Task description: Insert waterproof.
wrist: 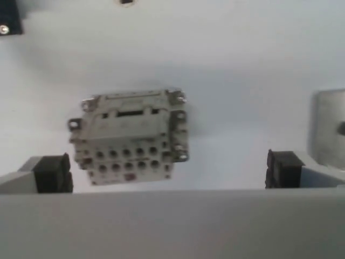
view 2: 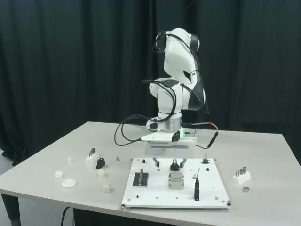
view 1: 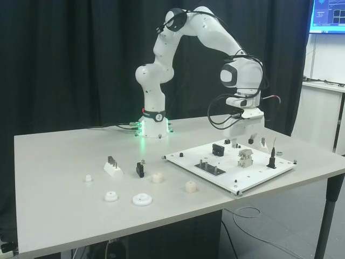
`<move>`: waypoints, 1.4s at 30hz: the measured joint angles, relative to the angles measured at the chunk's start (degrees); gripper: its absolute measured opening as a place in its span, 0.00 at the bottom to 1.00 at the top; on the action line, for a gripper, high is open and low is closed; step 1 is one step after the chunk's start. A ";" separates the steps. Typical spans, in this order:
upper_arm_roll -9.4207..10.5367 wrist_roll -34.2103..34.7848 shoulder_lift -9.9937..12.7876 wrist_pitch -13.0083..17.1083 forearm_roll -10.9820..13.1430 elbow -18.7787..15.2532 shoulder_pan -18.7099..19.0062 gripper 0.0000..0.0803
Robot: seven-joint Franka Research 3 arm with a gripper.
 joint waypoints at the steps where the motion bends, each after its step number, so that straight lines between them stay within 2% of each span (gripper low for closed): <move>1: -0.13 -0.03 0.00 -0.02 -0.11 0.00 0.00 1.00; 14: -0.27 -0.60 0.17 -0.05 -1.41 -0.78 -0.41 1.00; 42: -0.26 -0.63 1.44 3.43 -1.44 -2.11 -0.51 1.00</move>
